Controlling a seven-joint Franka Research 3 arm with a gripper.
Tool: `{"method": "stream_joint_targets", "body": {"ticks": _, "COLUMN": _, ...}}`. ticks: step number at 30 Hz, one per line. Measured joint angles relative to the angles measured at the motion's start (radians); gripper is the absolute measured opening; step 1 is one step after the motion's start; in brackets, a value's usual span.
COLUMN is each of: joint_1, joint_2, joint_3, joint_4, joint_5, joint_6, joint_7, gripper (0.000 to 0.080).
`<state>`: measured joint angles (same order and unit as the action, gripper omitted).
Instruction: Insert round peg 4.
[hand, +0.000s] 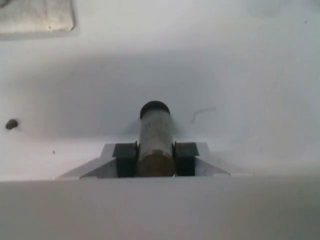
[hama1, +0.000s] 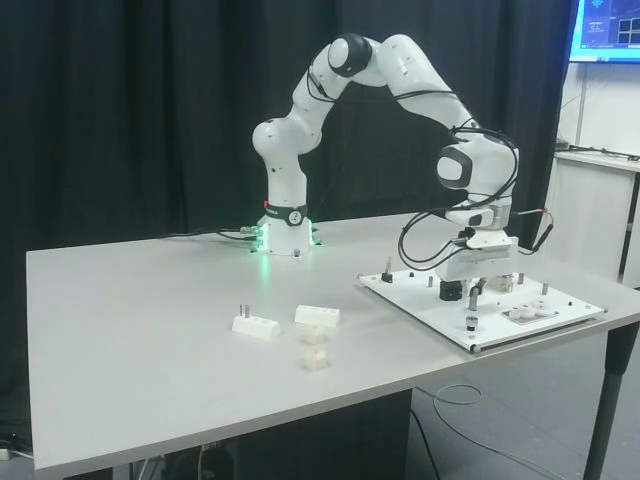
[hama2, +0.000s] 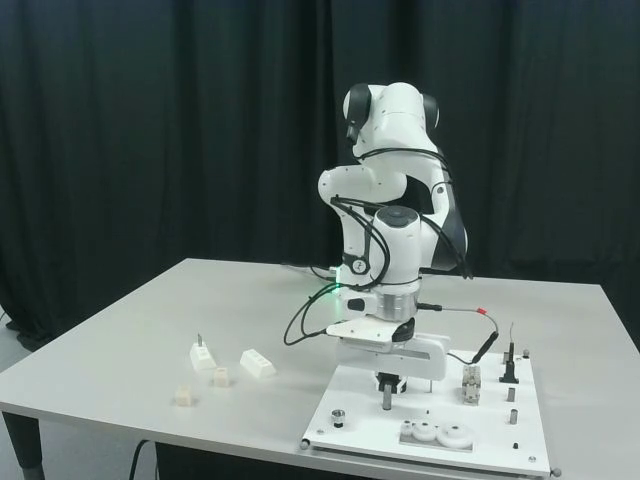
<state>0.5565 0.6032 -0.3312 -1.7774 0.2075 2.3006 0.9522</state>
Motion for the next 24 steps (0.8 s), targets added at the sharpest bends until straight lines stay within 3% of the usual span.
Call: {"method": "stream_joint_targets", "body": {"ticks": 24, "joint_1": 0.000, "joint_2": 0.005, "joint_3": 0.000, "joint_4": 0.008, "joint_5": 0.000, "joint_6": 0.000, "joint_7": 0.008, "gripper": 0.0152}}
